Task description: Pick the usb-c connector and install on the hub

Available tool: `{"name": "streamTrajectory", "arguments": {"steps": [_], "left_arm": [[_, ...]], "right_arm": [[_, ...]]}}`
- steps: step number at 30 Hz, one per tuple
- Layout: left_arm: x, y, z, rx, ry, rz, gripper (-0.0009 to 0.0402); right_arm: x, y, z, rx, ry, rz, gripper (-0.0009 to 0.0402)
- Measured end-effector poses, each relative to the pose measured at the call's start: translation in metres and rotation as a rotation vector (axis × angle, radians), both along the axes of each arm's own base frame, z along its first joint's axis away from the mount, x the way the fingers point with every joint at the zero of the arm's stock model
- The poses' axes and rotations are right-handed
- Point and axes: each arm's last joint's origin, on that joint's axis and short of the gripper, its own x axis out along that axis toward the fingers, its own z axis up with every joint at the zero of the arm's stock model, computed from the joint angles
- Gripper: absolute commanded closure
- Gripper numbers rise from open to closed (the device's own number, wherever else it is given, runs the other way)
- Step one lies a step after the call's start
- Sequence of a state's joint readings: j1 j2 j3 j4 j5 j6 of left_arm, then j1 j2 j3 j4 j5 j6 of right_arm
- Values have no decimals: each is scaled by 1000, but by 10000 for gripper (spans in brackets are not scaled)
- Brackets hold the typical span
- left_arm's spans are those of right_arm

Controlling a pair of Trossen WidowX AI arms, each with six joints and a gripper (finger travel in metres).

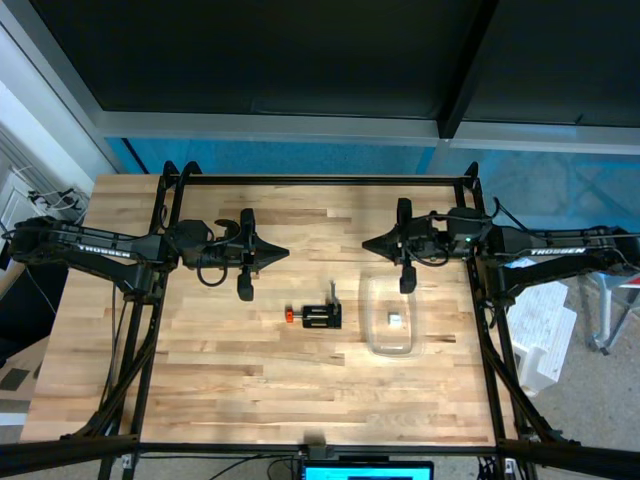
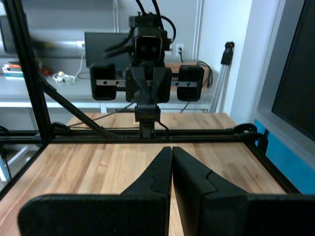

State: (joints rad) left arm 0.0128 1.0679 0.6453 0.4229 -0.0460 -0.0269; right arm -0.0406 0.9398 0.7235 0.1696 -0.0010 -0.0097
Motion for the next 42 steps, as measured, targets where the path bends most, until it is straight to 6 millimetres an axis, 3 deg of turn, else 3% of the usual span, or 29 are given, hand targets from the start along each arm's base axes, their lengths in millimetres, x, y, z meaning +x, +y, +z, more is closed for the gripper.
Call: {"name": "streamTrajectory", "arguments": {"steps": [10,42], "left_arm": [[0,0,0,0,0,0,393],[0,0,0,0,1,0,393]], "right_arm": [[-11,-1,-19,22,-90,-13,393],[-9,0,-23,19,-58,13,393]]}}
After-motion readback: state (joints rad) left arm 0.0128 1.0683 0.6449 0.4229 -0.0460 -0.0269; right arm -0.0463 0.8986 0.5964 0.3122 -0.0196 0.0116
